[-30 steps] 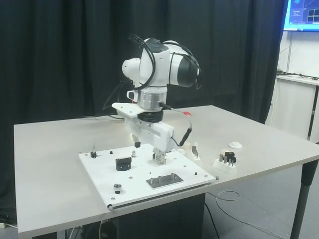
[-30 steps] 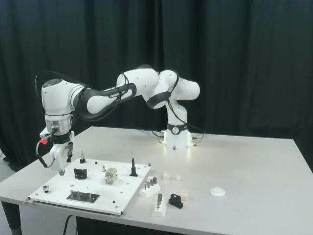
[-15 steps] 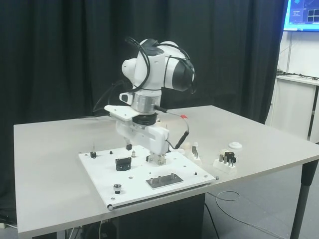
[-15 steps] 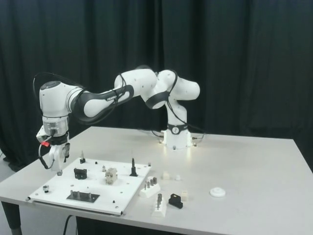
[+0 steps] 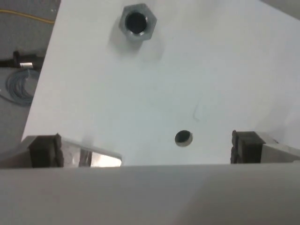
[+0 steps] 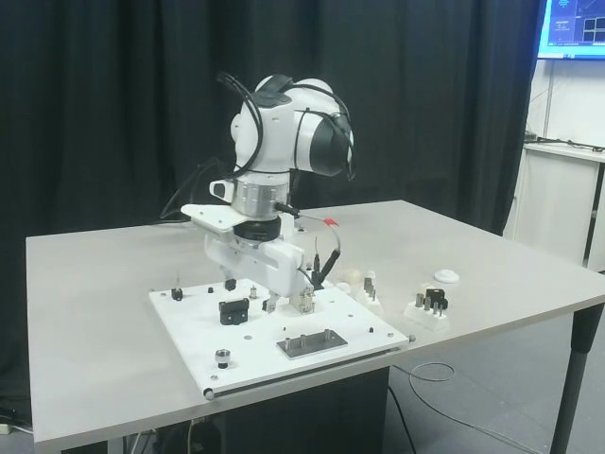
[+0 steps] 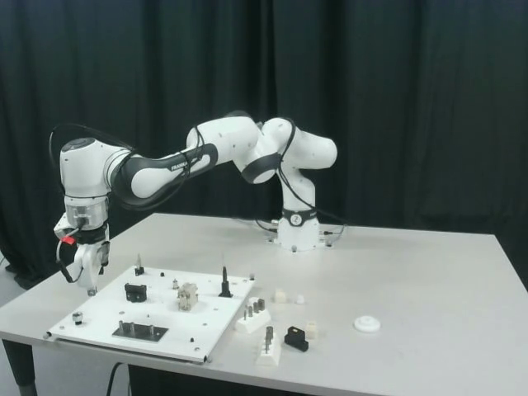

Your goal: Insert bolt 4.

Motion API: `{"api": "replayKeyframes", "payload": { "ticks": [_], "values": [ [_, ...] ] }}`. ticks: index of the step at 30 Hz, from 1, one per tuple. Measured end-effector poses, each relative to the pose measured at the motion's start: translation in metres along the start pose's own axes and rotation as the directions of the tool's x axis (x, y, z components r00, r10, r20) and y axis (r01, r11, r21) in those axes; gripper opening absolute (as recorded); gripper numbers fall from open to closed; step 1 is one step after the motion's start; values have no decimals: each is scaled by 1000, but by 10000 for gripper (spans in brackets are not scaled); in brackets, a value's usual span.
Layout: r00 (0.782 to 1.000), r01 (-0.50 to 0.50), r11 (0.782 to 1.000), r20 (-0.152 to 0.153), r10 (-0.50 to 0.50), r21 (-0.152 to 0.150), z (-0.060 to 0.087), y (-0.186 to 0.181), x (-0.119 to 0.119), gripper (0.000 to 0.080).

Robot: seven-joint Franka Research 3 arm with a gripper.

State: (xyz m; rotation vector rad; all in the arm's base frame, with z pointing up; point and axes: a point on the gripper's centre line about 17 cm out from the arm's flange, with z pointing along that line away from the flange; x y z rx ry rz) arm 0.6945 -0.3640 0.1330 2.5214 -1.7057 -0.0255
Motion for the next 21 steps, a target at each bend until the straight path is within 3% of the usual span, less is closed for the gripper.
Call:
{"api": "replayKeyframes", "payload": {
  "ticks": [21],
  "values": [
    [1000, -15, 1000, 12, 15, 21, 8, 7, 10, 800]
  ]
}}
